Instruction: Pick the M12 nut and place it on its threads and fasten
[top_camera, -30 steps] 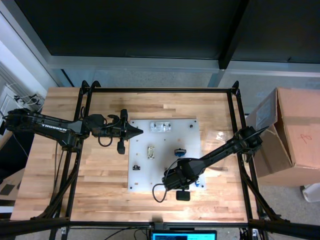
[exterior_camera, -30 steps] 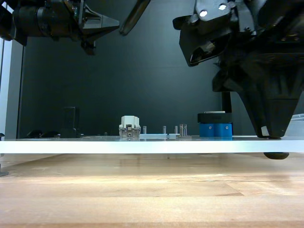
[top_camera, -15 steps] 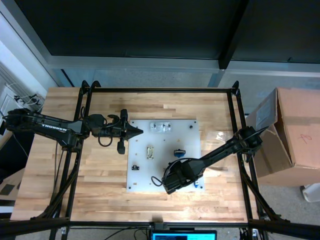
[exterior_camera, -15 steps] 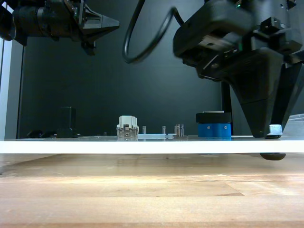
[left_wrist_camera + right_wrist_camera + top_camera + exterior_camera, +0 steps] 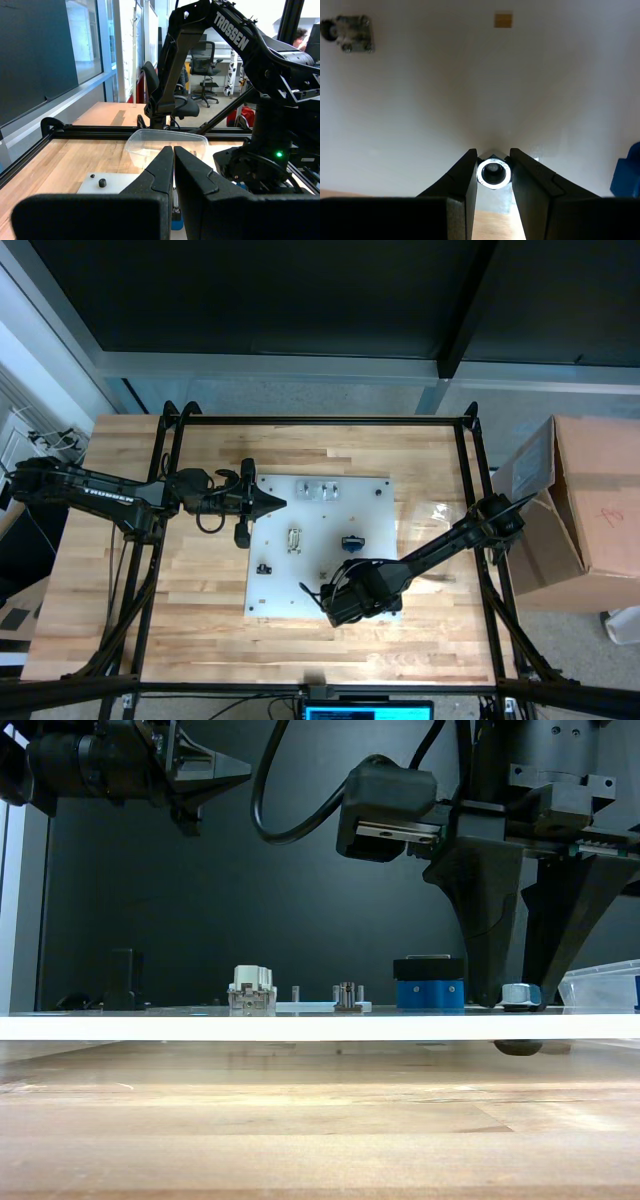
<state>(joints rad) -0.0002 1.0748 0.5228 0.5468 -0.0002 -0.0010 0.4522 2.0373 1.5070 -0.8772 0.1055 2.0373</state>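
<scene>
— Any writing?
— I read TROSSEN on the right arm (image 5: 231,30).
— Jaws?
— My right gripper (image 5: 514,1004), at the board's (image 5: 280,585) five o'clock, pinches the nut (image 5: 493,172) narrowly, down at board level. The left gripper (image 5: 173,148), raised at nine o'clock, has its fingers (image 5: 157,172) pressed together.
— On its stud?
— I cannot tell; the gripper covers it from above.

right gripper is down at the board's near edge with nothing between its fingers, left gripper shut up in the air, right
Not empty: the right wrist view shows the right gripper shut on the silver nut, low at the white board's near edge. The left gripper is shut, raised.
</scene>
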